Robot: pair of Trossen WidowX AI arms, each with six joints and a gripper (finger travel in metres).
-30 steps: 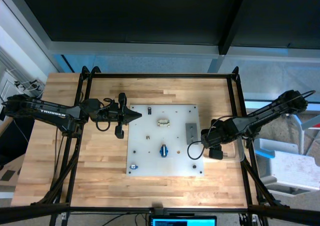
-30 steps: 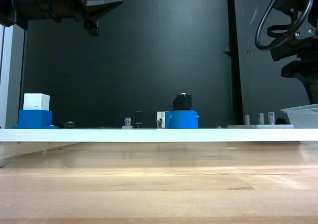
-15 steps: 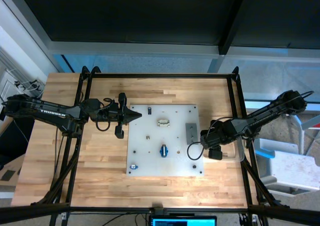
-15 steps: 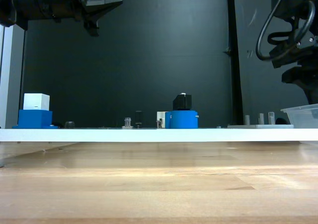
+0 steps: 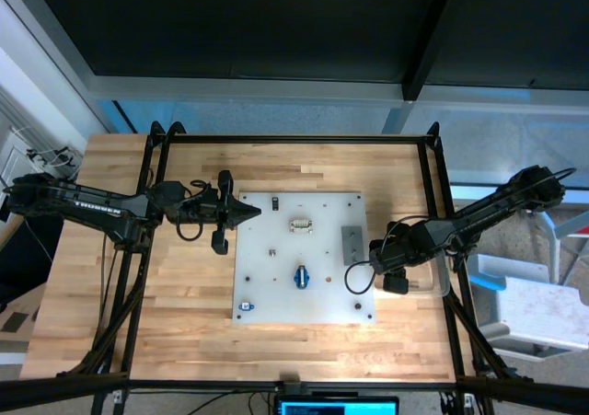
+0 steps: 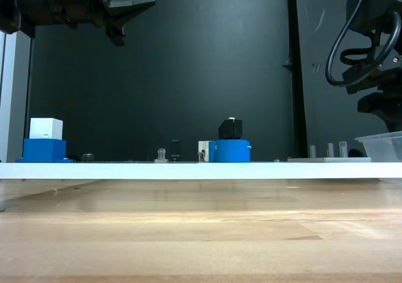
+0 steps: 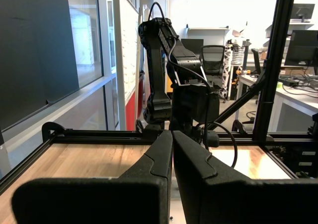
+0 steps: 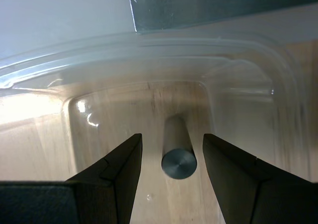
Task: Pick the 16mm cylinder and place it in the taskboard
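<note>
high view, left of frame: your left gripper [image 5: 252,211] hangs raised by the upper-left edge of the taskboard [image 5: 276,291], fingers [image 7: 159,157] clenched together, holding nothing. centre: taskboard lies flat on the bench [image 5: 110,286]. right of centre: your right gripper [image 5: 398,284] points into the clear tray [image 5: 440,286], spread wide. 16mm cylinder [image 8: 178,160] lies on the tray floor between its fingers [image 8: 119,169], gaps either side.

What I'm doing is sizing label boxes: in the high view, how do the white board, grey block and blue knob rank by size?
1. white board
2. grey block
3. blue knob
The left gripper, shut, hovers at the board's left edge; the right gripper, open, is over the cylinder in the tray.
</note>
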